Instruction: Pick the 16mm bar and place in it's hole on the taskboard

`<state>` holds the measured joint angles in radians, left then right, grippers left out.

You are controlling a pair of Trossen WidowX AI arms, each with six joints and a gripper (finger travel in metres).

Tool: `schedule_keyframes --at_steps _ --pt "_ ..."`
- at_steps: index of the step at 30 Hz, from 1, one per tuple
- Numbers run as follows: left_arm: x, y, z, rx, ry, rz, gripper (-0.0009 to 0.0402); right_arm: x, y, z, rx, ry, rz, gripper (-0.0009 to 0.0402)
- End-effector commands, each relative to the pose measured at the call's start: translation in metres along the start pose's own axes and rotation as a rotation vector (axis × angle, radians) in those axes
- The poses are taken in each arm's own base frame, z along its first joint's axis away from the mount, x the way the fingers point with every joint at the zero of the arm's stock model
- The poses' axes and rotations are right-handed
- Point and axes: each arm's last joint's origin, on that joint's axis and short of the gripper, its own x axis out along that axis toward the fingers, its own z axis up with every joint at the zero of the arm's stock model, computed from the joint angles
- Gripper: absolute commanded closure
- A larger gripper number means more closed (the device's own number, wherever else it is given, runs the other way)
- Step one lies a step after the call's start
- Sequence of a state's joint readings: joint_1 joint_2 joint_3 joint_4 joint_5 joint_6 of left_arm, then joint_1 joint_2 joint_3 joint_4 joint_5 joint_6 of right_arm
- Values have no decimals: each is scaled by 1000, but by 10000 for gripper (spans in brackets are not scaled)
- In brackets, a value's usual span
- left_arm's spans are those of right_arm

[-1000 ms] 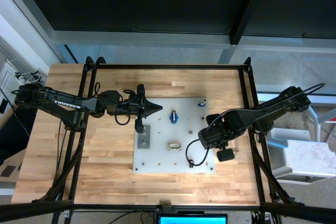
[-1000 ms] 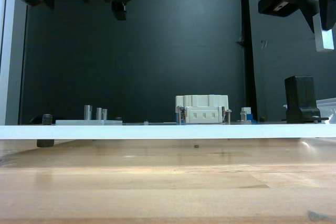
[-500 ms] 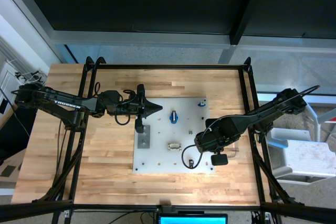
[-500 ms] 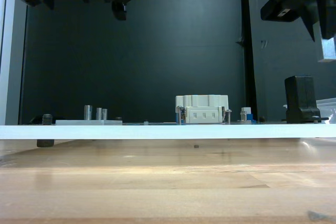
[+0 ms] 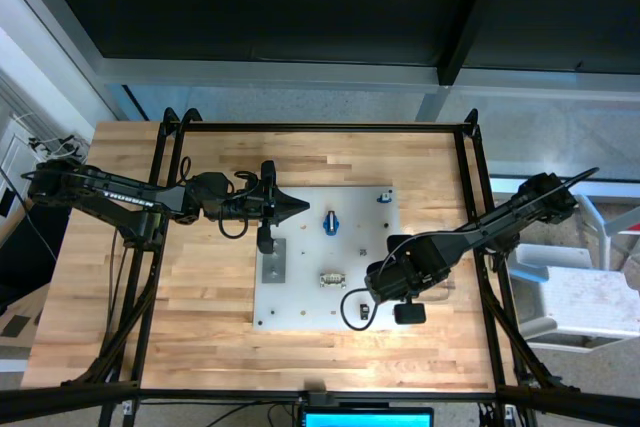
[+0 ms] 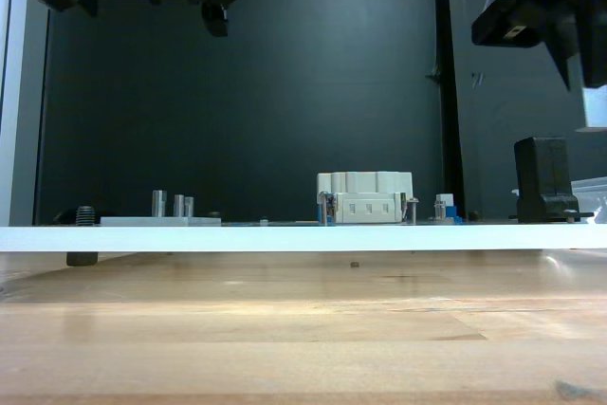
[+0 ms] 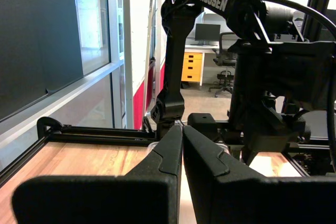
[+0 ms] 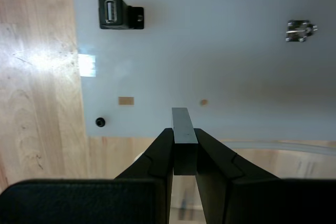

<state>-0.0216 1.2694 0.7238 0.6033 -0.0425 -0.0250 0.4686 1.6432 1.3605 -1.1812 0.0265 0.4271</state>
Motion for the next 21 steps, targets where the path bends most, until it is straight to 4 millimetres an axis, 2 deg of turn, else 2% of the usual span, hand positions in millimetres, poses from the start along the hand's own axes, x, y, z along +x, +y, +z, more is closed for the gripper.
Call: schedule_keyframes --at_steps 1,10,21 --pt "0 0 0 0 0 0 393 1 5 -2 12 -2 3 394" --pt "0 0 0 0 0 0 393 1 13 -4 59 -18 6 394" --pt "0 0 0 0 0 0 393 18 20 0 64 21 -3 393"
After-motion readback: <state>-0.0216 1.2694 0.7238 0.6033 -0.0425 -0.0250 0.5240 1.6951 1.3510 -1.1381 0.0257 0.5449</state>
